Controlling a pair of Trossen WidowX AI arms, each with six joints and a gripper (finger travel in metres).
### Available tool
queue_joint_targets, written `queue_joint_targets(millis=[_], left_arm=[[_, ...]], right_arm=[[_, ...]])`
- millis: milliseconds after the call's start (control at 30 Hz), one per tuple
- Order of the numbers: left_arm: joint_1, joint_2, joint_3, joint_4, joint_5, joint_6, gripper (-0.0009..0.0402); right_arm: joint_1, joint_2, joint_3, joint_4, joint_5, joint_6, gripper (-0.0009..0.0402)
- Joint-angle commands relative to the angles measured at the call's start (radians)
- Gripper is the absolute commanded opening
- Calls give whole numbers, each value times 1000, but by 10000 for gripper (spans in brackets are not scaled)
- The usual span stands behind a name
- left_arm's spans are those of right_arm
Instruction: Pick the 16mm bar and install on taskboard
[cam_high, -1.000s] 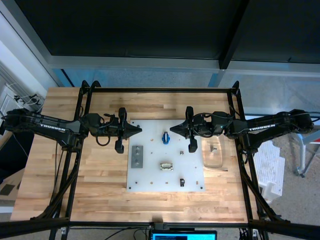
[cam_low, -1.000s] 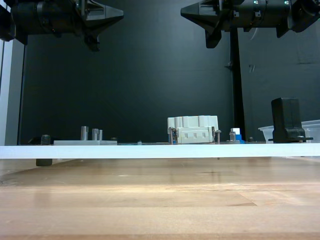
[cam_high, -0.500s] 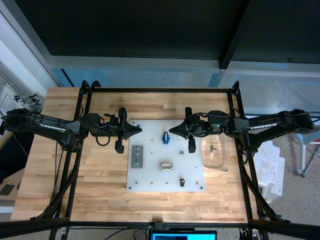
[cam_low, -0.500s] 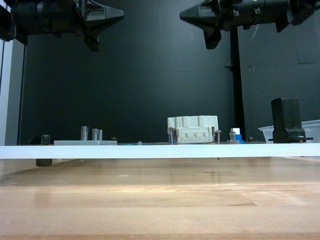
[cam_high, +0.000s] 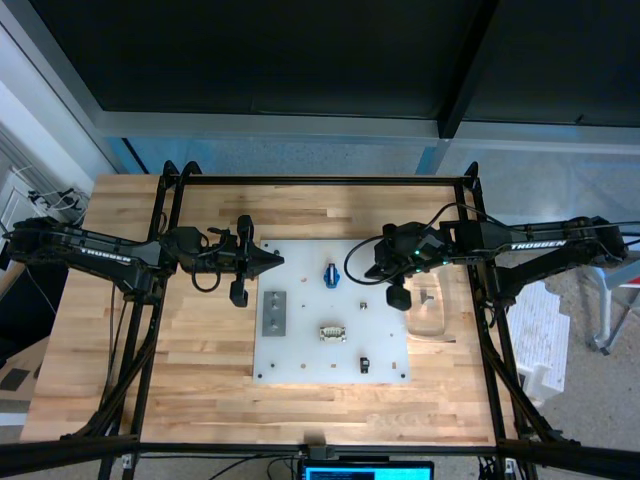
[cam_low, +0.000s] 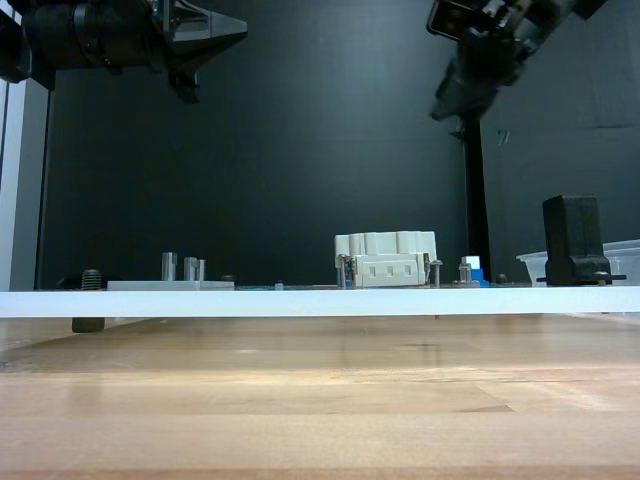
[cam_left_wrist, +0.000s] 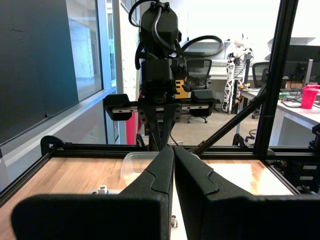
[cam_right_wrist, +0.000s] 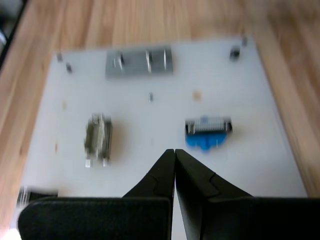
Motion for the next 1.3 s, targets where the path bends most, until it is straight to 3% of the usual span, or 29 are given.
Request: queue_joint_targets(millis=[33,767,900,1300], left_arm=[[0,0,0,0,0,0,0],[0,0,0,0,0,0,0],[0,0,0,0,0,0,0],[0,0,0,0,0,0,0]], right_arm=[[0,0,31,-138,1,17,0],[7,0,66,-661,11,63,0],[15,0,63,-723,53,79,0],[22,-13,31,-742,54,114,0]])
